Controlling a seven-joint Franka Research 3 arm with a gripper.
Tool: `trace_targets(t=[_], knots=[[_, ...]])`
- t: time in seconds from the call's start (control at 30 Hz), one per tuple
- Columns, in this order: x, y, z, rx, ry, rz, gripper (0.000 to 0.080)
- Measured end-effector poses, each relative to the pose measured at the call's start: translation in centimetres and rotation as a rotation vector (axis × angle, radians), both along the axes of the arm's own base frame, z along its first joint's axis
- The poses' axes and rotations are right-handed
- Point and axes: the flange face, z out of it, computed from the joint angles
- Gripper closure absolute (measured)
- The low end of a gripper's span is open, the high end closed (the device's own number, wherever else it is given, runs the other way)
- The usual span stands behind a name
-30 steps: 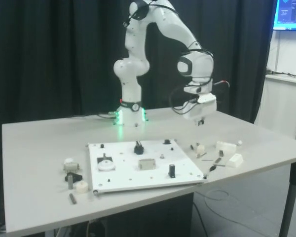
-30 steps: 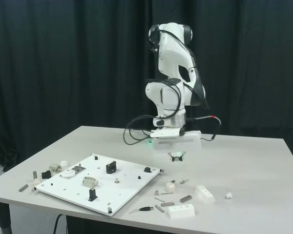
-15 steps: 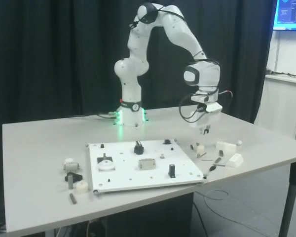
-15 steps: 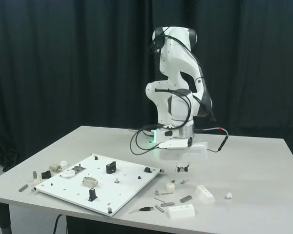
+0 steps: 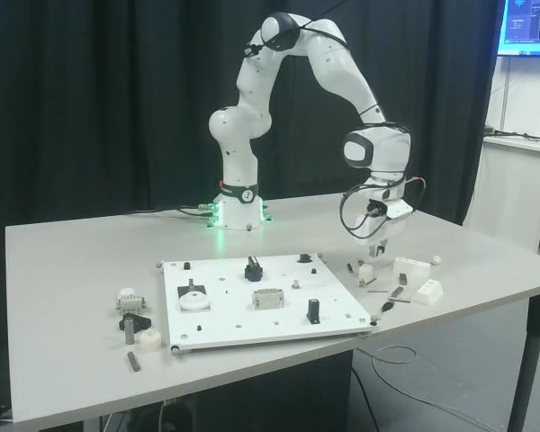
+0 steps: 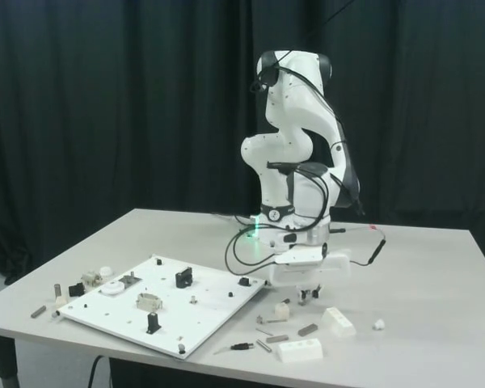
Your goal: Place bolt 4.
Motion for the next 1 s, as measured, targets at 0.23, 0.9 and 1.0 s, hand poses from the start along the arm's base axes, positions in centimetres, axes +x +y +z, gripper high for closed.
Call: trace_targets(t=[0.23, 0.9, 1.0], knots=[[-0.2, 0.9, -1.2, -0.005, 0.017, 0.017, 0.0561], [0.4, 1.6, -1.8, -0.006, 0.02, 0.039, 0.0086], [0.6, 1.7, -1.5, -0.005, 0.021, 0.039, 0.0023]])
